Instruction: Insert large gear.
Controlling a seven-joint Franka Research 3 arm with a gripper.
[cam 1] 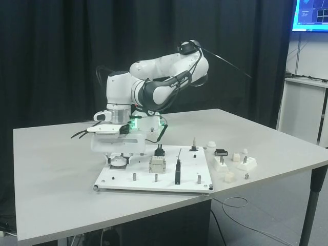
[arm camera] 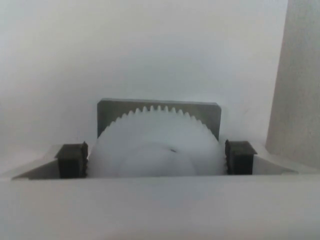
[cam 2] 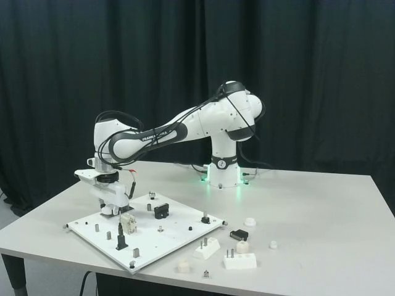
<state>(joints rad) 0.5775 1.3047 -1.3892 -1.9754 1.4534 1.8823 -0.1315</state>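
Observation:
In the wrist view a large white gear (arm camera: 157, 147) with fine teeth fills the space between my two black fingertip pads (arm camera: 72, 160), which touch it on both sides. My gripper (arm camera: 156, 159) is shut on it. Behind the gear stands a grey block (arm camera: 160, 107). From the first room view the gripper (cam 1: 119, 156) points straight down at the near left part of the white board (cam 1: 154, 182), with the gear (cam 1: 119, 163) low over or on the board; I cannot tell which. In the second room view the gripper (cam 2: 111, 206) hangs over the board's (cam 2: 154, 237) far left part.
The board carries several pegs, a grey connector block (cam 1: 157, 165) and a black upright piece (cam 1: 178, 171). Loose white blocks (cam 1: 246, 163) and a small black part (cam 1: 221, 152) lie on the grey table (cam 1: 51, 169) beside the board. The arm's base (cam 2: 223, 176) glows green behind.

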